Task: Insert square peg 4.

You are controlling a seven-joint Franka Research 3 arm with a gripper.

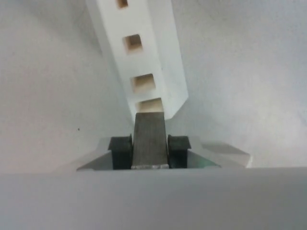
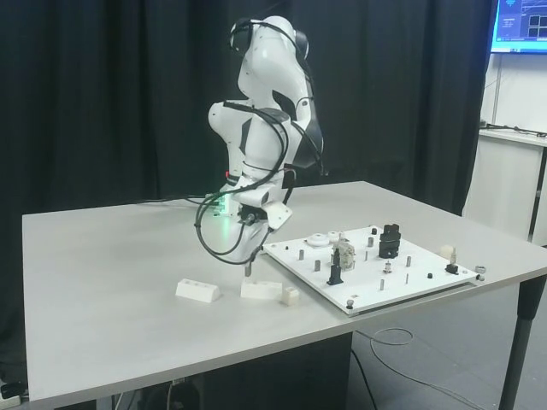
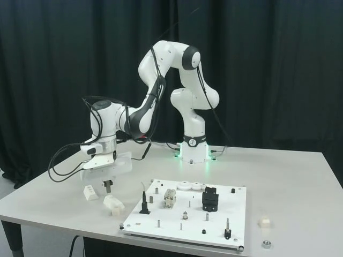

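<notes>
A grey table [image 2: 111, 256] carries everything. On it lies a white board [image 2: 376, 286] studded with small parts — at about four o'clock from the arm's base [image 3: 194, 152] in the second room view. Toward eight o'clock of the board sit two white blocks: one with holes [image 2: 261, 290], another [image 2: 197, 290] near it. A small pale piece [image 2: 291, 296] touches the holed block — cannot tell what it is.

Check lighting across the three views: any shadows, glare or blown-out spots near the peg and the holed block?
Wrist view: the peg is evenly lit, the holed block nearly blends into the pale table, and the holes are shadowed inside. First room view: a bright monitor at the corner and a green glow by the gripper. Second room view: soft shadows under the gripper; black curtain without glare.
</notes>
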